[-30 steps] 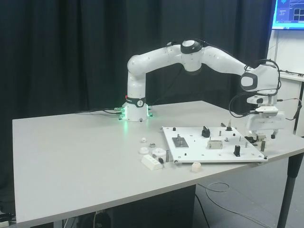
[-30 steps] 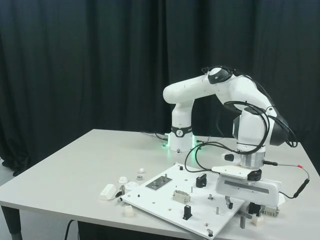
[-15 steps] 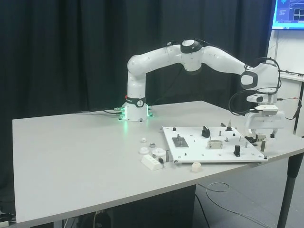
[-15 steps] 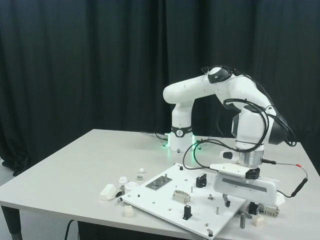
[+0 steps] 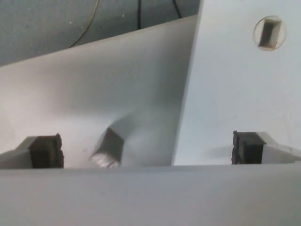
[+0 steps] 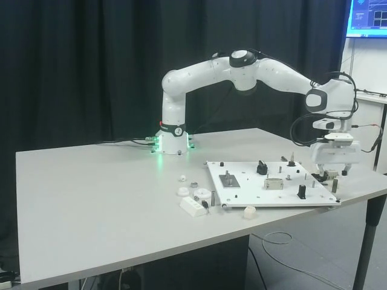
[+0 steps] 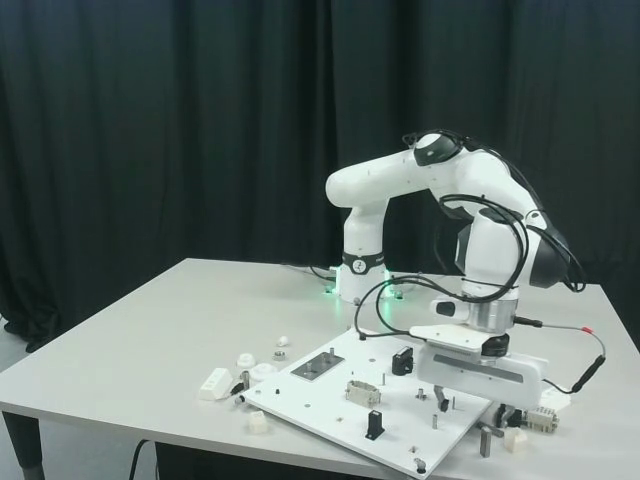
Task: Remove round peg 2.
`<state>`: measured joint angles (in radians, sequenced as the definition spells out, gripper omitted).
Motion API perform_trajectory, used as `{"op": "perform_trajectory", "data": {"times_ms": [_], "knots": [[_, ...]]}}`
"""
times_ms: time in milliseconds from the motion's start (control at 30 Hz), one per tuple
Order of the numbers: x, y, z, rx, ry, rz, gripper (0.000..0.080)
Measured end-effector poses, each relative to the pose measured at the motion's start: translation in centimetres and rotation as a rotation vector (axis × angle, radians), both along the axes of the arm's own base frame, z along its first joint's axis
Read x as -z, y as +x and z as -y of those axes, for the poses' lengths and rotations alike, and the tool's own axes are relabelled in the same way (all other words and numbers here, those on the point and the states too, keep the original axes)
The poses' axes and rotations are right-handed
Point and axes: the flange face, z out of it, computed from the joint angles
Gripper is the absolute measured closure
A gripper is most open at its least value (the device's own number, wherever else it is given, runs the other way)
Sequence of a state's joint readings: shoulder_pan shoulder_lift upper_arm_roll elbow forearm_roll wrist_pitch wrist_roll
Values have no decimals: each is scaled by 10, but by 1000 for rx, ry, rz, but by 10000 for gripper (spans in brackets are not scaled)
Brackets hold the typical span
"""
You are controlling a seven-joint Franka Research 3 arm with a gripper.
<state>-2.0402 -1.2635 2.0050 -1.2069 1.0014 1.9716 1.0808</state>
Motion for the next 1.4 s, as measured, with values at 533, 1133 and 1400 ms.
{"op": "perform_trajectory", "data": {"times_ms": [533,1133,1400], "knots": [[1,12,40,31,-10,-44,3],[21,9,78,35,54,-109,3],[29,5,86,28,69,-139,3]]}}
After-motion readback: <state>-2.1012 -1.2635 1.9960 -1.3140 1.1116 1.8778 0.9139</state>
